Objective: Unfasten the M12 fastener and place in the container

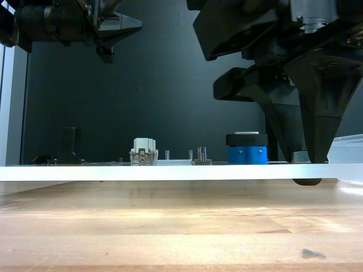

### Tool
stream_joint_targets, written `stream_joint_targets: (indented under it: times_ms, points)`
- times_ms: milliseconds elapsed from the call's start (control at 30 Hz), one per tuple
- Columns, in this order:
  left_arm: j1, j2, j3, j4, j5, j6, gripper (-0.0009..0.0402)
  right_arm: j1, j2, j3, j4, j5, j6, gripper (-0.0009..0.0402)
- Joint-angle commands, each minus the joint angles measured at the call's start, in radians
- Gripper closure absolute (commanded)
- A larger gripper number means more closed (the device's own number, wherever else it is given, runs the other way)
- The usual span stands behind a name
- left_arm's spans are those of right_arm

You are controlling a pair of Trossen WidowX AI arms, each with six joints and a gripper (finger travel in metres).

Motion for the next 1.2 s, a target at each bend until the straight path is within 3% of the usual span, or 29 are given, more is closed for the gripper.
stream_joint_targets:
  times_ms: [33, 467, 733, 933, 1033, 1200]
  points:
    - [0.0, 0.0, 0.0, 0.0, 0.0, 0.0, 0.0393, 0.0, 0.0, 0.0, 0.008, 0.0, -0.097, 0.0368]
    - [0.0, 0.0, 0.0, 0.0, 0.0, 0.0, 0.0393, 0.0, 0.0, 0.0, 0.008, 0.001, -0.578, 0.0368]
    - [0.0, 0.0, 0.0, 0.0, 0.0, 0.0, 0.0393, 0.0, 0.0, 0.0, 0.008, 0.001, -0.827, 0.0368]
    - [0.0, 0.0, 0.0, 0.0, 0.0, 0.0, 0.0393, -0.001, 0.0, 0.0, 0.007, 0.005, -0.969, 0.0368]
    - [0.0, 0.0, 0.0, 0.0, 0.0, 0.0, 0.0393, -0.001, 0.0, 0.0, 0.007, 0.031, -1.047, 0.0368]
    - [0.0, 0.0, 0.0, 0.0, 0.0, 0.0, 0.0393, -0.002, 0.0, 0.0, 0.008, 0.031, -1.115, 0.0368]
